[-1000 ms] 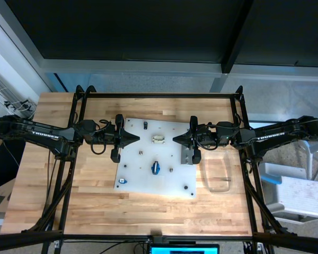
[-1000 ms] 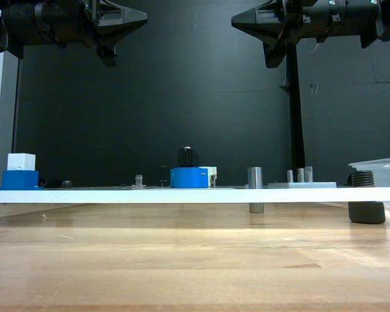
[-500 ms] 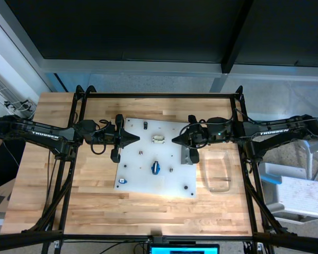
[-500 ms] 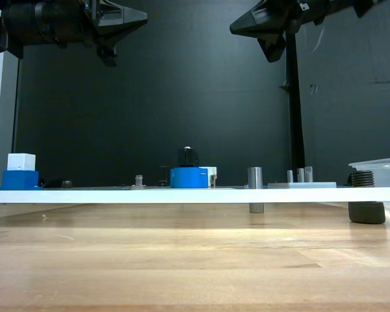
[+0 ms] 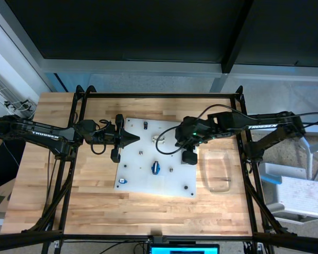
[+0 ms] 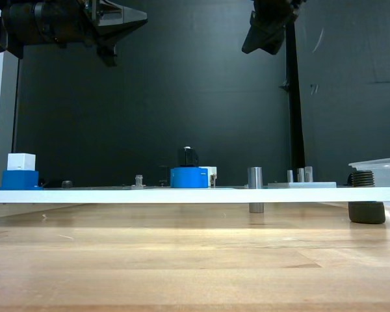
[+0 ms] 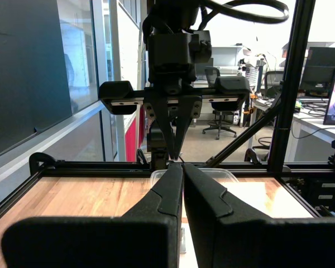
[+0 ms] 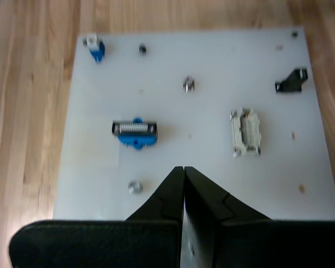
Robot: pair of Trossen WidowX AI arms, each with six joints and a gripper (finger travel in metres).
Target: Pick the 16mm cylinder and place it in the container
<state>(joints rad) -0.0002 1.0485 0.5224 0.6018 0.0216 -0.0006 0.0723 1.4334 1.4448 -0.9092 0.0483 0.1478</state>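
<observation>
Pressing flat against each other, the fingers of the right gripper (image 8: 183, 169) hold nothing. They point down at the white task board (image 8: 212, 67) from well above it. In the high view the gripper hangs over the board's right half, toward the far edge. Its arm reaches in across the board's right edge.

The 16mm cylinder (image 8: 135, 187) stands upright on the board, free of both grippers. It is in the near half, right of the board's middle, just to the right of the blue connector (image 8: 135, 132). In the low view it rises as a short grey peg above the board's surface. A white connector (image 8: 245, 132) lies farther back on the board, toward the far edge.

The left gripper (image 7: 182, 166) has its fingers closed on each other too, with nothing between them. It is held level, high above the board's left edge, with its tips pointing across the board toward the right arm.

The container (image 5: 218, 172) sits on the wooden table (image 5: 69, 201) just off the board's right edge, alongside the board's near half. It looks a little apart from the board, though its clear rim makes that hard to judge.
</observation>
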